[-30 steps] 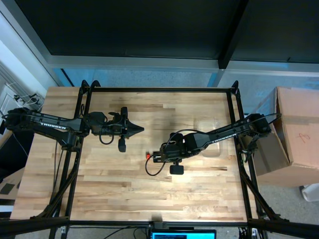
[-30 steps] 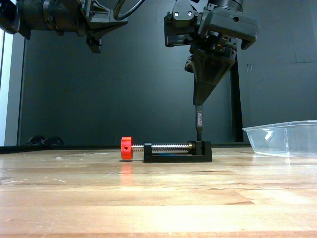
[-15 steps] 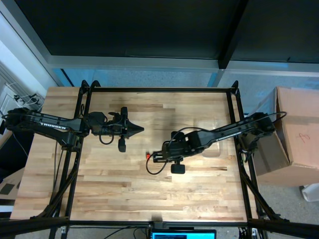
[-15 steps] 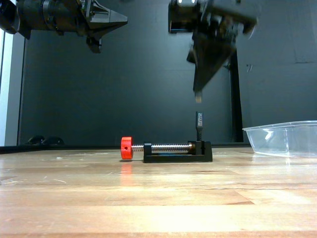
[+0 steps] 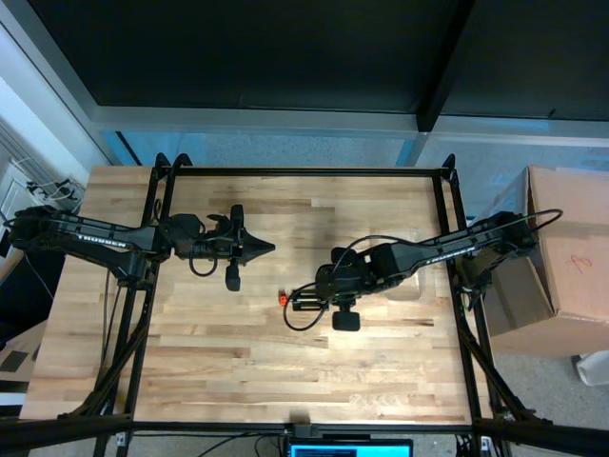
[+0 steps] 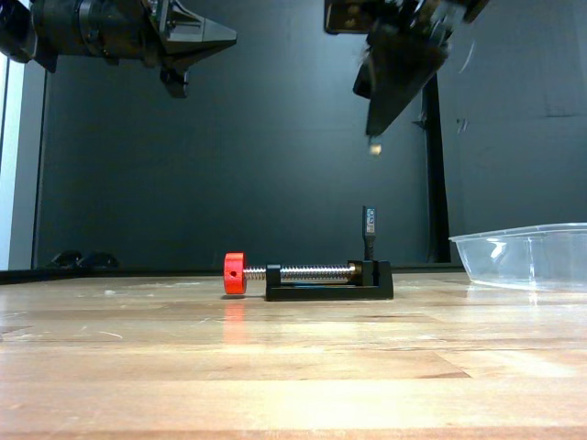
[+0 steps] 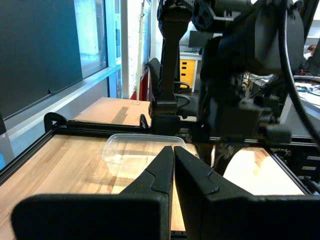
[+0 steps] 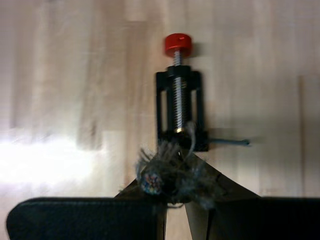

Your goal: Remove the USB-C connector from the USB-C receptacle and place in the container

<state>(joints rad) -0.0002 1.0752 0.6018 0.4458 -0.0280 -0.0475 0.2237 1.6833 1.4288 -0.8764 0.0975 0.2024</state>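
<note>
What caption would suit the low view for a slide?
USB-C connector upright in its receptacle; right hand above it, apart; left hand high at left; container at right.

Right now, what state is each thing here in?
Connector: upright in the receptacle, not held.
Clamp: flat on the table.
Container: upright, right of the clamp, connector not in it.
Left pincer: shut, high up, left of the clamp.
Right pincer: above the connector, apart from it.
</note>
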